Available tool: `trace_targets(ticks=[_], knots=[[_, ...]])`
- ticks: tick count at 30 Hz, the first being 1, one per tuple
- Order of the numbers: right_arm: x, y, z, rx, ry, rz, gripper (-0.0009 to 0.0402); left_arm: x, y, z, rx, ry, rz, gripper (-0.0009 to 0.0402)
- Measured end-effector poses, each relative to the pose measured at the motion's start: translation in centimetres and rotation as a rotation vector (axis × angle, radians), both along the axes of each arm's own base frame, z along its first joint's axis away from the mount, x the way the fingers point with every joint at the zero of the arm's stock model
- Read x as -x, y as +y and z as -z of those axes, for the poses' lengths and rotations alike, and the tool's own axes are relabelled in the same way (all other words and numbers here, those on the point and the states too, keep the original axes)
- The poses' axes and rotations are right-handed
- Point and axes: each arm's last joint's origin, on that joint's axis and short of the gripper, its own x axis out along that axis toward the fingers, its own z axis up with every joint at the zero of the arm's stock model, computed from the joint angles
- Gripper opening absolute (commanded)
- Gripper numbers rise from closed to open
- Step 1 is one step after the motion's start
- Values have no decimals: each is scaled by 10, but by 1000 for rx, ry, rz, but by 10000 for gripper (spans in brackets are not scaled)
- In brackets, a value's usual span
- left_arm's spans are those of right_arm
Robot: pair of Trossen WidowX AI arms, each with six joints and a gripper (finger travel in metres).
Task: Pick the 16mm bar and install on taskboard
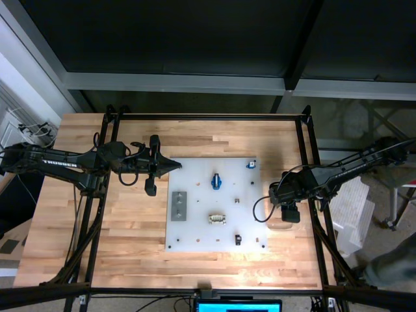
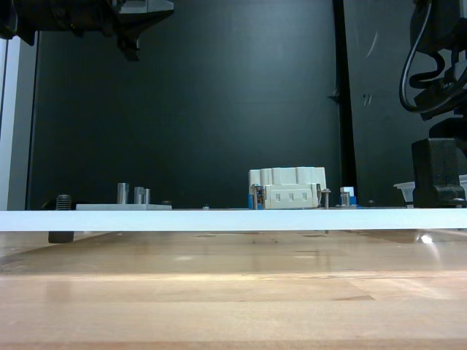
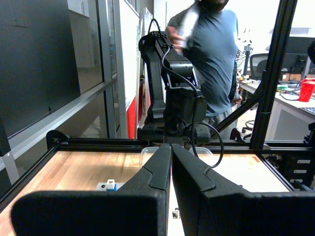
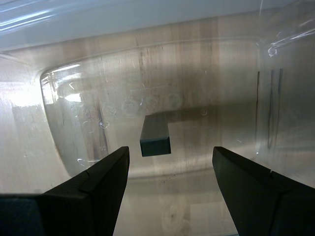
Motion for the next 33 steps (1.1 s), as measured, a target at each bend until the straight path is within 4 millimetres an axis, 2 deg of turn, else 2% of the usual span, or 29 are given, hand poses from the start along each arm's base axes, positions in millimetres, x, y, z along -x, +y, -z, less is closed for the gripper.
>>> trace_targets(ticks=[14,17,23,33], knots=[[1,0,4,6,-2,4,235,0,0,0,0,0,0,1],[1,-1,4,7,-1,6,222,0,0,0,0,0,0,1],[1,-1,4,17,3,15,158,0,0,0,0,0,0,1],[2,-2,4,35,4,33,-4,0,0,0,0,0,0,1]])
